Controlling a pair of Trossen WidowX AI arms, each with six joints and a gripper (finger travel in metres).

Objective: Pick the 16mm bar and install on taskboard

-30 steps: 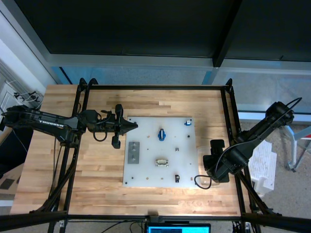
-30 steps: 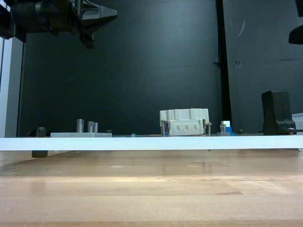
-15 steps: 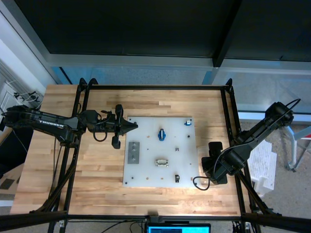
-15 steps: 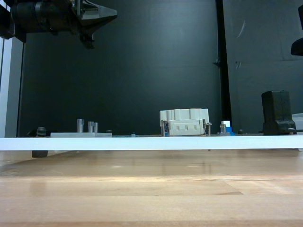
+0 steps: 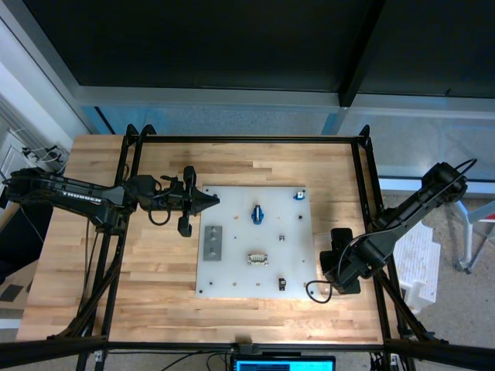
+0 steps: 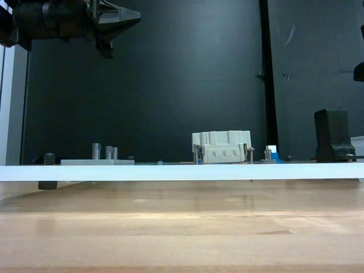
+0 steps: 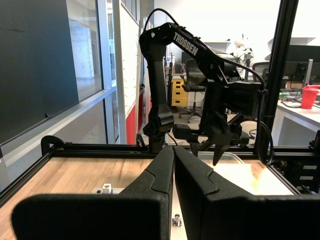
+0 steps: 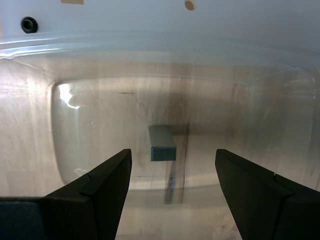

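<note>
While spread wide, empty, over grey bar [image 8: 162, 143] walled in by clear tray [image 8: 100, 125] beside board [image 5: 232, 270]: right jaws. Left jaws: pressed together, empty, high above board's left edge.

Overhead light washes out the taskboard [image 5: 232, 282]. The left gripper [image 6: 136, 20] is a silhouette, upper left of the low view. Glare streaks the clear tray [image 8: 55, 130] under the right gripper [image 8: 172, 152], its fingers [image 8: 100, 185] soft-focused.

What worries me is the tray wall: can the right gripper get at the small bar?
Probably yes: the right gripper hangs open over the tray, the bar lying alone beneath it, nothing covering it. The left gripper is parked shut near the board's left edge.
</note>
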